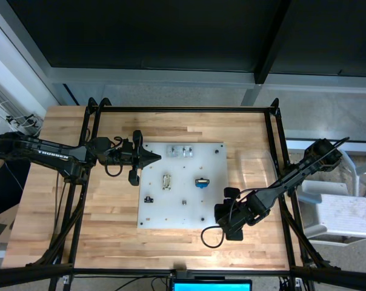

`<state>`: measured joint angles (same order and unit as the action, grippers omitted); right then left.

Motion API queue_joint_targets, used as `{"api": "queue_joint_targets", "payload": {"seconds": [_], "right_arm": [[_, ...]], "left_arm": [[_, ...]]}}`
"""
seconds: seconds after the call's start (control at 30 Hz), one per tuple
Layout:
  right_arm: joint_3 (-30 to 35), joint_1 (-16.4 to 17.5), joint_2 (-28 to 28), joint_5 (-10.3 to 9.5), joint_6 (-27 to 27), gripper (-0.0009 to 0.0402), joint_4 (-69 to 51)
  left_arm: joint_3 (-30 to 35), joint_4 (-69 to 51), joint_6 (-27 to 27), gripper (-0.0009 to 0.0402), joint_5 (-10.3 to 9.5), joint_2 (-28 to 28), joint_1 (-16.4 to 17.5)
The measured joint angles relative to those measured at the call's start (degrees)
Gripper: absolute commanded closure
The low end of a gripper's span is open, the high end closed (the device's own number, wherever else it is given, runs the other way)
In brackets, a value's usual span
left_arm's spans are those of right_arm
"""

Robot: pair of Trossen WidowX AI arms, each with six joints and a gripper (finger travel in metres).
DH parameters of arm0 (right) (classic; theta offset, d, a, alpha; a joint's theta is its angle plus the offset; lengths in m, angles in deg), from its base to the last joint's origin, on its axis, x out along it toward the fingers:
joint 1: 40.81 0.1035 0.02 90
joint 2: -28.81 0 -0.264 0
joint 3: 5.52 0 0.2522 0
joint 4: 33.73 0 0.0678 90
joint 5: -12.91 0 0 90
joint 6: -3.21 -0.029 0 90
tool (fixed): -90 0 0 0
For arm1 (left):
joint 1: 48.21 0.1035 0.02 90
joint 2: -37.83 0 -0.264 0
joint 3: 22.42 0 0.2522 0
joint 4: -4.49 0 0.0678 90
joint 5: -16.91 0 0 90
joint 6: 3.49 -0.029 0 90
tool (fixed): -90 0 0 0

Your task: Remove the rj45 connector and place it in the container

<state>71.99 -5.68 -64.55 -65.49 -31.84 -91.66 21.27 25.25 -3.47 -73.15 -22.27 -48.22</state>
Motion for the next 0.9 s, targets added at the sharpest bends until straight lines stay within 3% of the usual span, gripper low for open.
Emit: {"api": "queue_joint_targets", "payload": {"seconds": [0.53, 0.9], "right_arm": [[0.0, -0.09, 0.0, 0.33, 1.07, 0.0296, 0.44], [-0.72, -0.13, 0.0, 0.37, 1.01, 0.0271, 1.6]], "left_arm": [[0.02, 0.0, 0.02, 0.0392, 0.02, 0.0, 0.0], [0.02, 0.0, 0.0, 0.0392, 0.0, 0.0, 0.0]]}}
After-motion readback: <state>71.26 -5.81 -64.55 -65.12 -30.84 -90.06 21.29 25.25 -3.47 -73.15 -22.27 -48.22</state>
